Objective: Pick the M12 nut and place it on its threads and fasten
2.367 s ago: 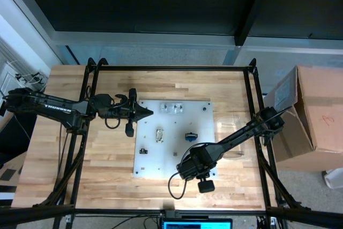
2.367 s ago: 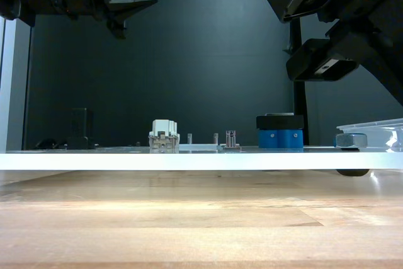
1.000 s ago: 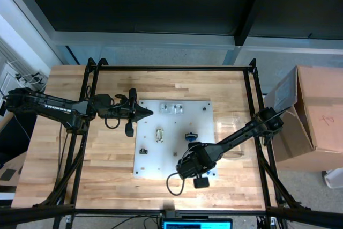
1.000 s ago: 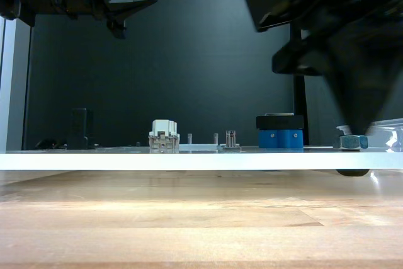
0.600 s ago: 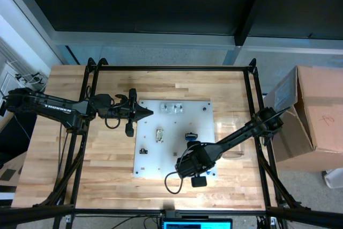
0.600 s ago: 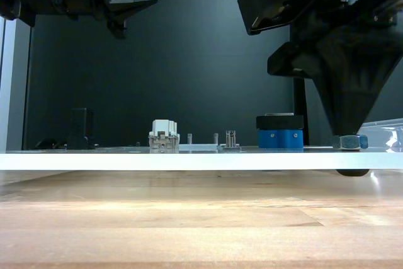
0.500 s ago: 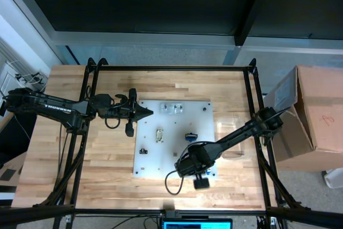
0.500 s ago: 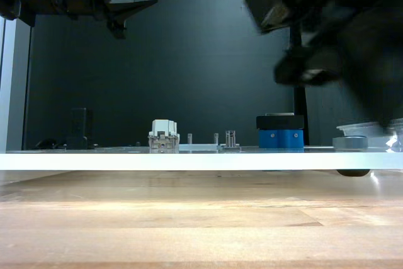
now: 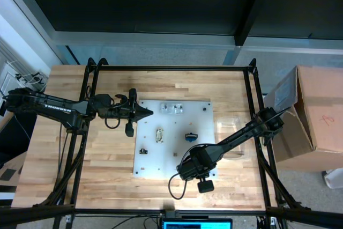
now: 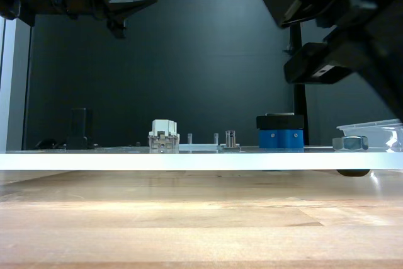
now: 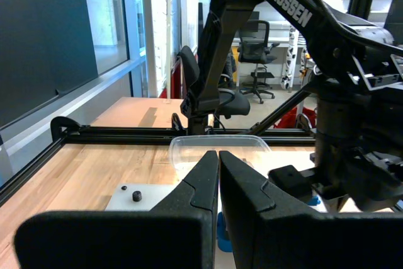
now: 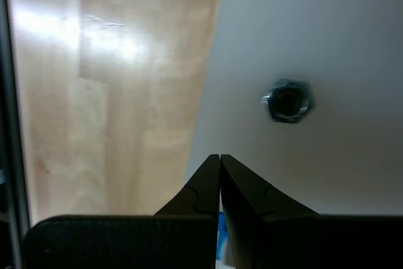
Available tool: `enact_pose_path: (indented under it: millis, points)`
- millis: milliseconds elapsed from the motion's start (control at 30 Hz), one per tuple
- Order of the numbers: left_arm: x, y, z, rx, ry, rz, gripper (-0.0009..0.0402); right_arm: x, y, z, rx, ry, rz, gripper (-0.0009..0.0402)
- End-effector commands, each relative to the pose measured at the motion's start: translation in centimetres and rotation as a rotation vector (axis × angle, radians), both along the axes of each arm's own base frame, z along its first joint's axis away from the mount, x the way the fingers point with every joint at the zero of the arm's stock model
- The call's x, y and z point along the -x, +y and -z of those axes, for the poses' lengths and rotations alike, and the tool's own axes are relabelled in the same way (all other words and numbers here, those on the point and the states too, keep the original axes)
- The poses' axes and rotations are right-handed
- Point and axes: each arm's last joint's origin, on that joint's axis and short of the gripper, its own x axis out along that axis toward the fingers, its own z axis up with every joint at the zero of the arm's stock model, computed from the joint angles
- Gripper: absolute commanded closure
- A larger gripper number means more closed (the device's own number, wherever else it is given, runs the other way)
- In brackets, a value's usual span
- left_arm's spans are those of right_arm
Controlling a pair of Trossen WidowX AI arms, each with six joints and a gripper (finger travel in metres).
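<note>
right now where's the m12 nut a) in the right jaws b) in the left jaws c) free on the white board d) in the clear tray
c: the right wrist view shows the nut sitting on the white board, clear of the right gripper, jaws shut and empty above it; the left gripper, jaws shut, hangs high by the board's far left edge.

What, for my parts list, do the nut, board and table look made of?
Nut: shiny silver metal, probably steel, low on its stud. Board: smooth matte white, likely plastic. Table: pale wood planks, grain visible. Right gripper, jaws shut, hovers beside the nut; left gripper, jaws shut, hangs over the board's far left edge.
</note>
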Motion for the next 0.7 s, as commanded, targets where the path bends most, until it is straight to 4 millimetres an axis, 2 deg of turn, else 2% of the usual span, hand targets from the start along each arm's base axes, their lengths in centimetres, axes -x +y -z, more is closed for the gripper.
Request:
enact_pose_path:
  millis: [33, 200, 400, 700]
  points:
    - [0.0, 0.0, 0.0, 0.0, 0.0, 0.0, 0.0393, 0.0, 0.0, -0.1, 0.002, -0.002, 0.002, 0.0393]
    - [0.0, 0.0, 0.0, 0.0, 0.001, 0.0, 0.0393, 0.1, -0.2, -0.9, 0.01, -0.034, 0.004, 0.0393]
    - [0.0, 0.0, 0.0, 0.0, 0.0, 0.0, 0.0393, 0.3, -1.2, -3.9, 0.08, -0.2, 0.044, 0.0393]
    - [0.0, 0.0, 0.0, 0.0, 0.001, 0.0, 0.0393, 0.7, -5.2, -8.7, 0.085, -0.495, 0.149, 0.0393]
